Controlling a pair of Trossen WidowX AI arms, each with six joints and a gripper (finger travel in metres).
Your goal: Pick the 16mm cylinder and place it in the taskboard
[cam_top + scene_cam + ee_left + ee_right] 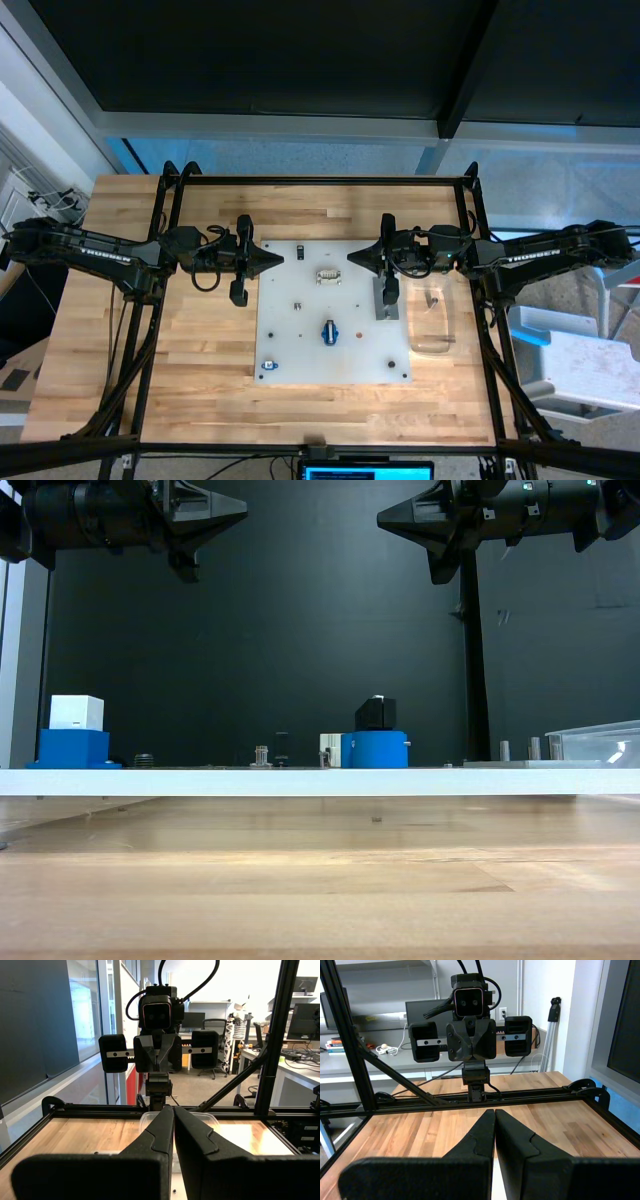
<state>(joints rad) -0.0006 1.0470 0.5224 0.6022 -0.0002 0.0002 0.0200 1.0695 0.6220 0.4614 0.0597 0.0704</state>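
16mm cylinder (pixel 434 299): seen only in the high view as a small dark speck inside the clear tray (pixel 432 348), which sits on the table just right of the taskboard (pixel 300 340); too small to tell its pose. Taskboard lies flat mid-table, carrying a blue upright part (pixel 329 333) near centre, a grey block (pixel 382 303) toward its right edge and a white connector (pixel 327 275) toward the far side. Left gripper (pixel 280 258) hangs high over the board's far-left edge, pointing right; fingers pressed together at the tips, nothing between them. Right gripper (pixel 350 257) hangs at like height over the far-right part of the board, pointing left; fingers likewise closed tip to tip and empty. The two tips face each other, well apart, both well above the board in the low view.
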